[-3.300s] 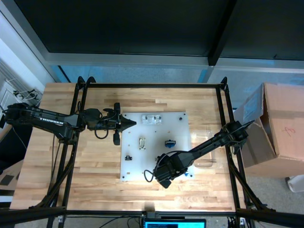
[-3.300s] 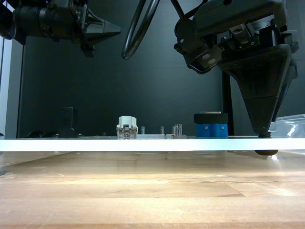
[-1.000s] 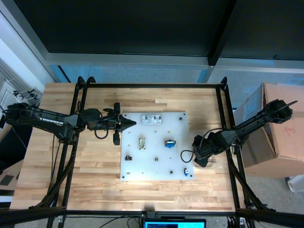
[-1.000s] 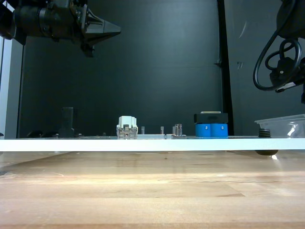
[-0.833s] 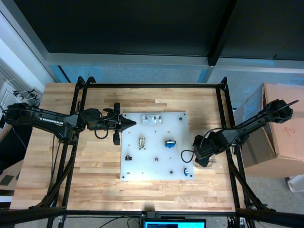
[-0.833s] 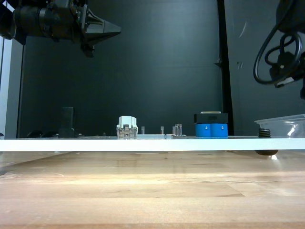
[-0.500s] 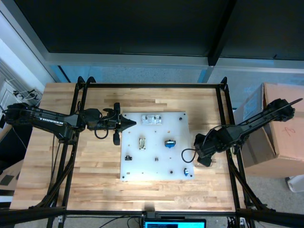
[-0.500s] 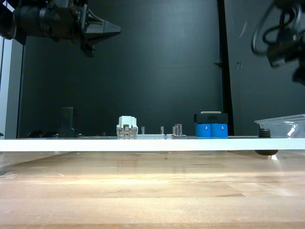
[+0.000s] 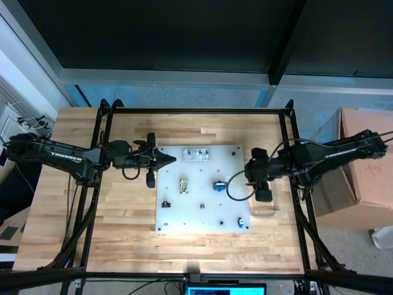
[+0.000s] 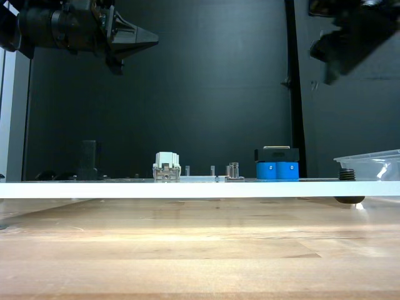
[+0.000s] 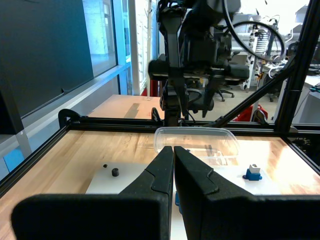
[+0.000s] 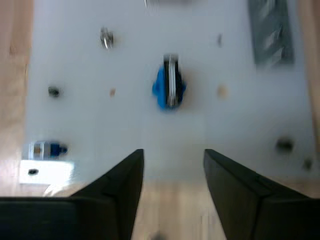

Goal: Unfasten the M12 nut and place it in the container

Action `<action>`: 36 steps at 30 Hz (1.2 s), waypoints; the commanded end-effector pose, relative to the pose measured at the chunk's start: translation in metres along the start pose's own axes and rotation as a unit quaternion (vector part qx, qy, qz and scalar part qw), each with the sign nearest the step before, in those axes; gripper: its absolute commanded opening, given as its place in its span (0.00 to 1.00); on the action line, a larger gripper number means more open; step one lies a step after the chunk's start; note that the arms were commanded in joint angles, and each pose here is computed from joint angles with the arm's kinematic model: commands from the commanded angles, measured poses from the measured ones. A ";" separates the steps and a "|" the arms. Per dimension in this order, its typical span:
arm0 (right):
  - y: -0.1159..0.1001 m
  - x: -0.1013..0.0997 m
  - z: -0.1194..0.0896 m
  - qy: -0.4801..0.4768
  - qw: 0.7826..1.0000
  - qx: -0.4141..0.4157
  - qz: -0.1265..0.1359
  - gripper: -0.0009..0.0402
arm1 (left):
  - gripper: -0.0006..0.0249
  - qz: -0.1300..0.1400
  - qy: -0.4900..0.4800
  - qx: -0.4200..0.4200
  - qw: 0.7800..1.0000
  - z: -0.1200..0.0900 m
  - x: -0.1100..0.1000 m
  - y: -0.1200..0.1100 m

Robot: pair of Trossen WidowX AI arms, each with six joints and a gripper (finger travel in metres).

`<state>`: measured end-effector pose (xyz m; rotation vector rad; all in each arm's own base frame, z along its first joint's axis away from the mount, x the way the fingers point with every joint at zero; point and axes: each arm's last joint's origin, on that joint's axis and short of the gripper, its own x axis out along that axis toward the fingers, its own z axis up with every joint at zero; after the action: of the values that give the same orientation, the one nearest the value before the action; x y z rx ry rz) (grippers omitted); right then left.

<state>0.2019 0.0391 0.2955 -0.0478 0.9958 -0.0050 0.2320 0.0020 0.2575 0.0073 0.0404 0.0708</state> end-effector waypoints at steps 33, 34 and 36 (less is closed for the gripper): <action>-0.049 0.039 0.006 -0.483 0.873 0.058 0.030 0.02 | 0.03 0.000 0.000 0.000 1.000 0.000 0.000 0.000; -0.049 0.040 0.006 -0.483 0.873 0.058 0.030 0.02 | 0.02 0.000 0.000 0.000 1.000 0.000 0.000 0.000; -0.049 0.040 0.006 -0.483 0.873 0.058 0.030 0.02 | 0.02 0.000 0.000 0.000 1.000 0.000 0.000 0.000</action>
<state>0.2295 -0.0113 0.2680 0.0874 -0.0136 0.0151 0.2320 0.0020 0.2575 0.0074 0.0408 0.0712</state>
